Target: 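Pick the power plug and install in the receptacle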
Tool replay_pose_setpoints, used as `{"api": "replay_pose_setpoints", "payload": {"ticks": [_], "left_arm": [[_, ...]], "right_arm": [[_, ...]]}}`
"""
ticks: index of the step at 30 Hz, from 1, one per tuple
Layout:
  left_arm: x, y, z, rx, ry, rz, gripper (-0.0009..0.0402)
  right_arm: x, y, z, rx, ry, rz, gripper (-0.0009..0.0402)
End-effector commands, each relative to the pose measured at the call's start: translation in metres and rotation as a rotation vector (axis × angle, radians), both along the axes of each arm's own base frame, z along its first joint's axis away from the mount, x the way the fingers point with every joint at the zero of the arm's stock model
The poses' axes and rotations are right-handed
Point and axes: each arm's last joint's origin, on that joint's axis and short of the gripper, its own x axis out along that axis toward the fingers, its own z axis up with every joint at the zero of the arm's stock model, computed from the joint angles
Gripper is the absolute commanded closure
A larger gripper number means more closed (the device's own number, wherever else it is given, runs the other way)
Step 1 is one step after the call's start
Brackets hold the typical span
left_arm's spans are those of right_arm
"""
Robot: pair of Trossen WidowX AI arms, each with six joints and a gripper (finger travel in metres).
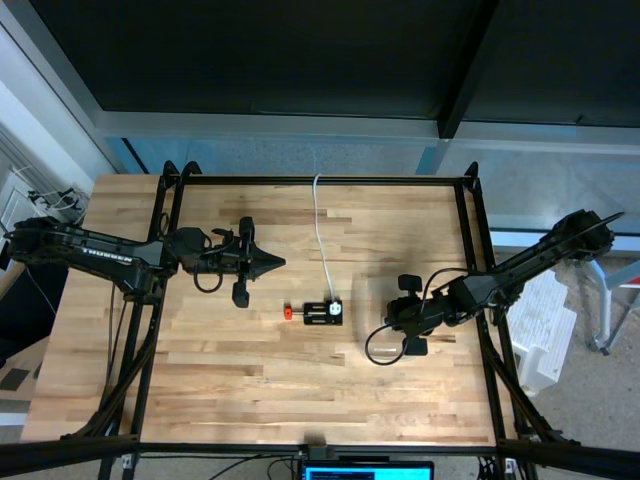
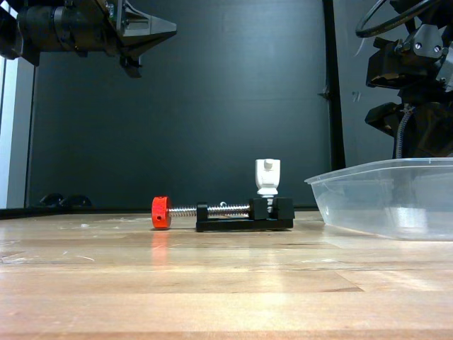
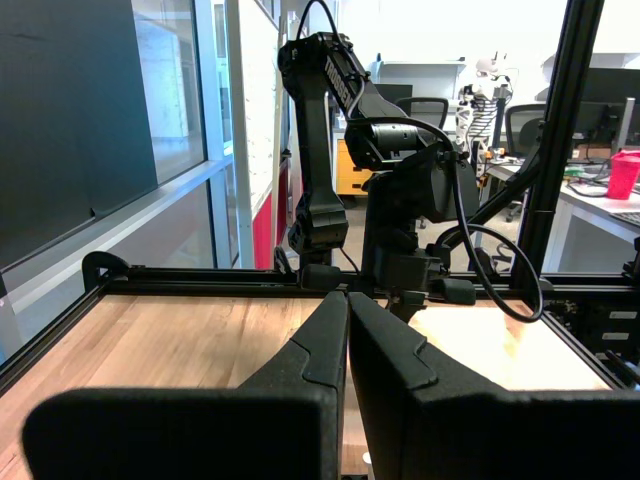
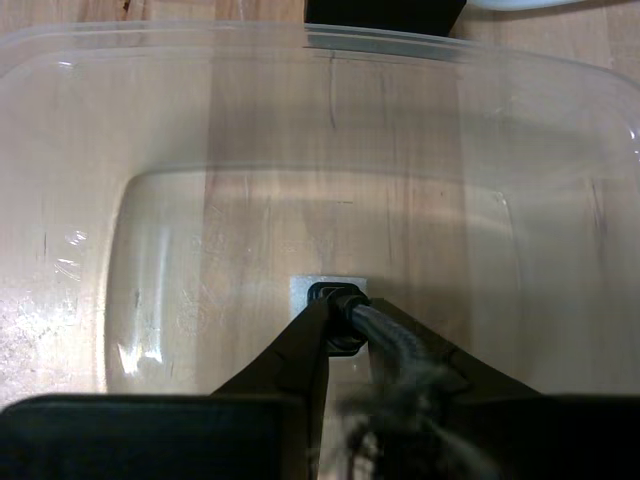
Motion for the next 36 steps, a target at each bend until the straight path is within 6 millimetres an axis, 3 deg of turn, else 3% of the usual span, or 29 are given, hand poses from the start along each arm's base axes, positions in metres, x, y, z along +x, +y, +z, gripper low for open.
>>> {"api": "replay_pose_setpoints", "payload": {"ticks": [1, 6, 36], "left_arm": [[0.0001, 0.0001, 0.0, 0.0, 0.0, 0.0, 0.0393], [0.0001, 0.0, 0.0, 0.0, 0.0, 0.0, 0.0393], [0.0001, 0.0001, 0.0, 0.0, 0.0, 0.0, 0.0393]], "right_arm": [[-0.0001, 0.0, 0.0001, -0.001, 0.0, 0.0, 0.0368], [-0.0002, 0.0002, 0.0, -0.001, 0.0, 0.001, 0.0395], [-0.0014, 0.0002, 0.0073, 0.006, -0.019, 0.005, 0.0393]]}}
